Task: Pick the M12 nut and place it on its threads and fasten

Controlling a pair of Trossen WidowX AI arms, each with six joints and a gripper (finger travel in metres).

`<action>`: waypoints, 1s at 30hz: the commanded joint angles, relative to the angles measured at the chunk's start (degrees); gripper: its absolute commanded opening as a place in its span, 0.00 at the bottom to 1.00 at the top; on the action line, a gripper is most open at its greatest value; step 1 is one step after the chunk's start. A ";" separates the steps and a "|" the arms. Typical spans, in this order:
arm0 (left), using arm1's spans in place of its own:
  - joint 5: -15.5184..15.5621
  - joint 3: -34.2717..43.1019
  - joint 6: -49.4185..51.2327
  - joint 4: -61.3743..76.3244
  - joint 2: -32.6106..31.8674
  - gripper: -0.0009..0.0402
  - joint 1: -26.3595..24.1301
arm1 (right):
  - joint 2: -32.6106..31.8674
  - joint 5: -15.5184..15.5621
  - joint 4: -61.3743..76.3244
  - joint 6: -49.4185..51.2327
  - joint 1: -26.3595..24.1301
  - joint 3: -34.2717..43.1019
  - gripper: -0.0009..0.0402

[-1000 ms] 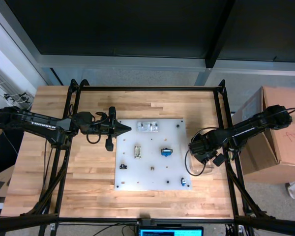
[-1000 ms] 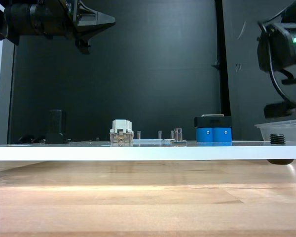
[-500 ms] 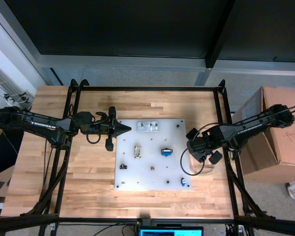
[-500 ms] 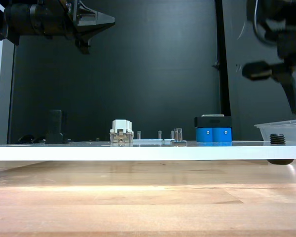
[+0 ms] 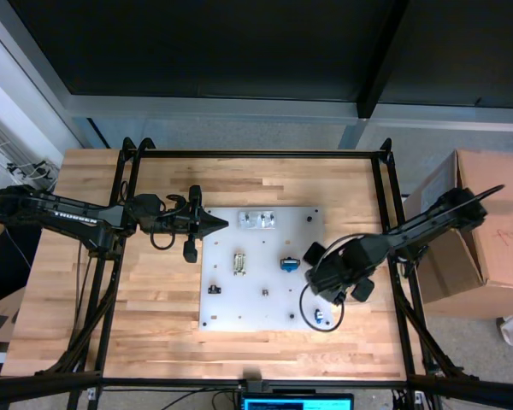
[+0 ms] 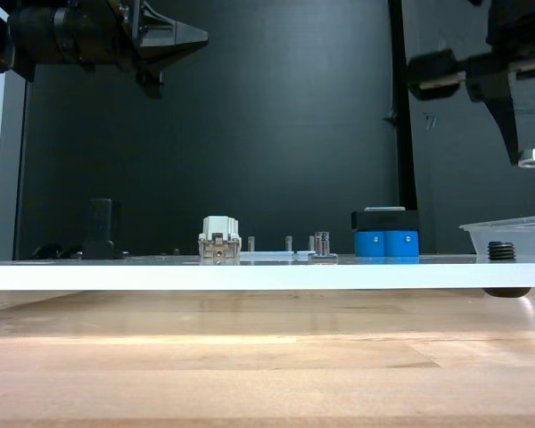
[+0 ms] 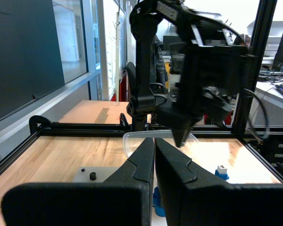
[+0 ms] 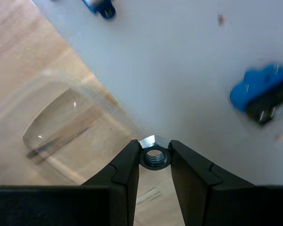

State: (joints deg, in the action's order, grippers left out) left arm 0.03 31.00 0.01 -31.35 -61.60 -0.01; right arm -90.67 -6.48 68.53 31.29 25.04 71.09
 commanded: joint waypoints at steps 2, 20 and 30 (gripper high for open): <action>0.00 0.02 0.00 0.00 0.00 0.02 0.00 | -7.45 -0.02 2.19 6.27 1.64 8.22 0.04; 0.00 0.02 0.00 0.00 0.00 0.02 0.02 | -25.97 -6.23 4.48 45.57 7.34 28.48 0.04; 0.00 0.02 0.00 0.00 0.00 0.02 0.00 | -28.06 -5.92 2.43 49.18 8.28 30.56 0.04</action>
